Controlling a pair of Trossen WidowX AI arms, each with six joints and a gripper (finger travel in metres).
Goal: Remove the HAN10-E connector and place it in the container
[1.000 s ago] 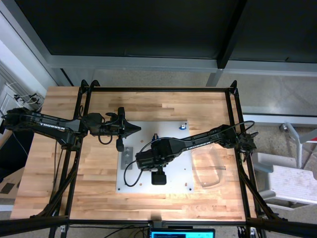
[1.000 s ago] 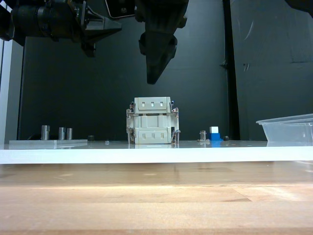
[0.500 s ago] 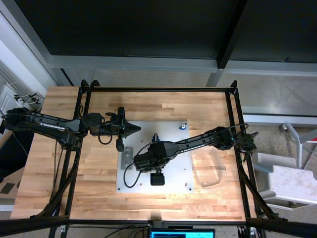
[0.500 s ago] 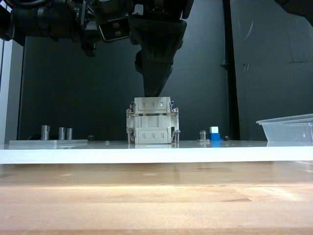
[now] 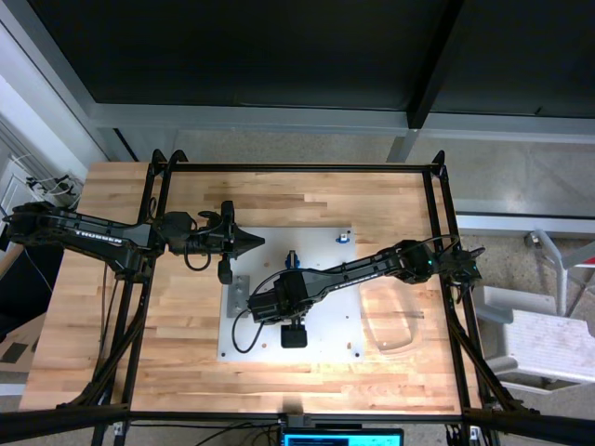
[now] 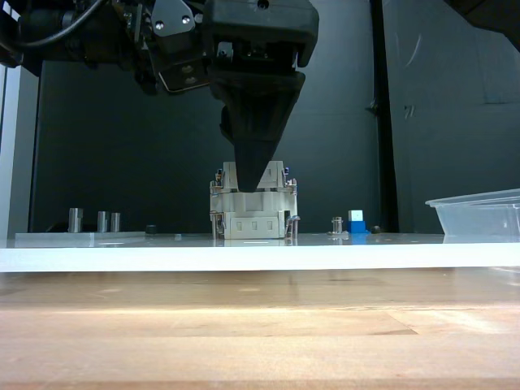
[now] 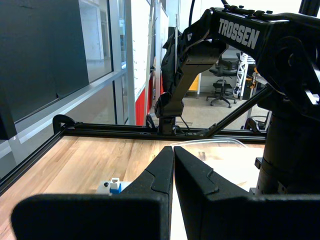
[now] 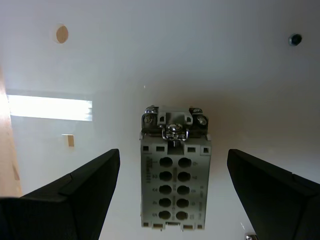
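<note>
Wood planks make up the table (image 5: pixel 121 353), and a white board (image 5: pixel 330 325) lies flat in its middle. The HAN10-E connector (image 8: pixel 175 175) stands on the board, a bit nearer the board's near edge than its far edge. The right gripper (image 6: pixel 253 175) is low over it. Its fingers (image 8: pixel 75 200) are wide apart, one on each side of the connector, and they do not touch it.

The connector looks like two stacked parts with metal clips at the sides. If the clips hold tight, a pull could drag the board up too, or the fingers could slip off. If the fingers close off-centre, the part could tip and jam.

The container (image 6: pixel 475 201) sits on the table just beside the board's right edge. Its wall is higher than the board, so a low carry could bump the rim. A small blue part (image 6: pixel 356 223) stands near the board's far edge, out of the way. A grey plate with posts (image 6: pixel 81 236) lies at the board's left edge. The left gripper (image 7: pixel 173 152) hangs above the board's far left corner with its fingers pressed together, well apart from the connector.
</note>
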